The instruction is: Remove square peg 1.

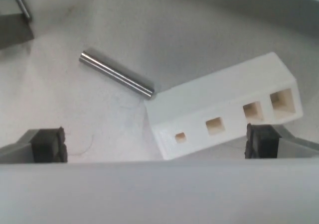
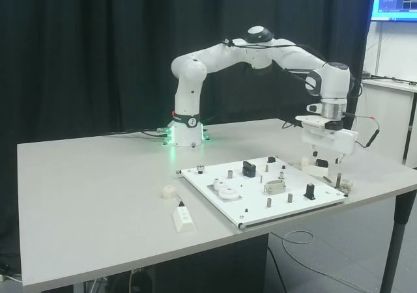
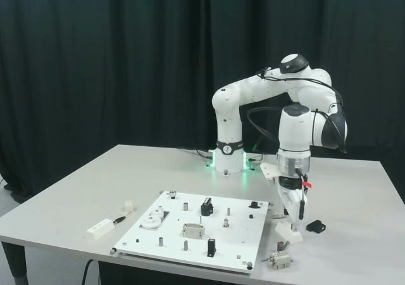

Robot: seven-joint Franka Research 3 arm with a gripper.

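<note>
Figure: hand [image 1: 154, 144] hanging low over the grey worktop [image 2: 91, 182], beside the white board [image 2: 260, 192] rather than above it, fingers [image 1: 49, 145] spread apart and holding nothing. In the wrist view a white block [image 1: 224, 104] with four square holes, all apparently vacant, lies on the worktop; a loose grey metal peg [image 1: 116, 74] rests just beside one end of it, and looks round more than square. No peg stands in the block, so extraction appears complete. Good practice, judged from this pose: lift straight up with the fingers parted, avoiding any nudge to block or peg
</note>
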